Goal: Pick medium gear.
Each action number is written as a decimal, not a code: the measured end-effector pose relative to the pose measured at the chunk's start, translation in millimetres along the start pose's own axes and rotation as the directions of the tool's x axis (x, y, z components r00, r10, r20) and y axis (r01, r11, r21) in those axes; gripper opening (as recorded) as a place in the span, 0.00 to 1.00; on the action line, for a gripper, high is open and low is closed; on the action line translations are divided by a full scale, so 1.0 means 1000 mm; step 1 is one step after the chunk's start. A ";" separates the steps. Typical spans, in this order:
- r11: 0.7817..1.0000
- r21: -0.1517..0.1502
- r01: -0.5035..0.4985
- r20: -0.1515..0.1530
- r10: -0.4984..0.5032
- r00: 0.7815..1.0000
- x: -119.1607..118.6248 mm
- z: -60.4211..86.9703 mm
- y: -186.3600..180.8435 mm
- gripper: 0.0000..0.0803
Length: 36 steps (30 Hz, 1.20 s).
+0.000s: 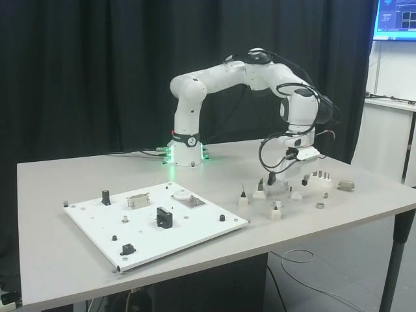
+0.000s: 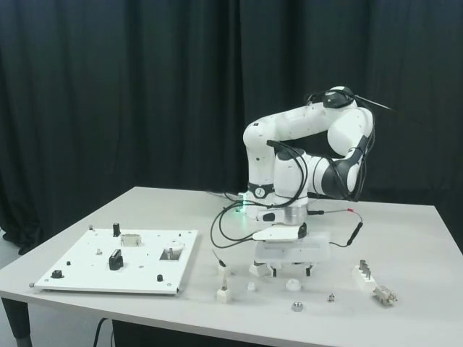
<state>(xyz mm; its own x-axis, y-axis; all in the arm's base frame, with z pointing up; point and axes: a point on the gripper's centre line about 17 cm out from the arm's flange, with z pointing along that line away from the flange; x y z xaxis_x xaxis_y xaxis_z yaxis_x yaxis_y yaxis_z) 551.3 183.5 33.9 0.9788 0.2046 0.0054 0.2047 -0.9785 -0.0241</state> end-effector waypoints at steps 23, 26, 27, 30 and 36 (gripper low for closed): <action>0.999 -0.019 -0.033 0.006 0.033 0.999 -0.001 0.031 -0.010 1.00; 0.999 -0.019 -0.041 0.007 0.041 0.999 -0.001 0.031 -0.009 1.00; 0.999 -0.018 -0.044 0.007 0.045 0.999 -0.001 0.031 -0.008 1.00; 0.998 -0.018 -0.053 0.009 0.054 0.999 -0.001 0.032 -0.007 1.00; 0.998 -0.015 -0.060 0.012 0.061 0.998 -0.001 0.034 -0.004 1.00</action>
<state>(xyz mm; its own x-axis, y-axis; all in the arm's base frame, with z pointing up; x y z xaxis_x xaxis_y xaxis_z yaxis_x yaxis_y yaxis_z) 549.5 188.4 -0.4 0.9894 0.1452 -0.0076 0.1451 -0.9894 -0.0096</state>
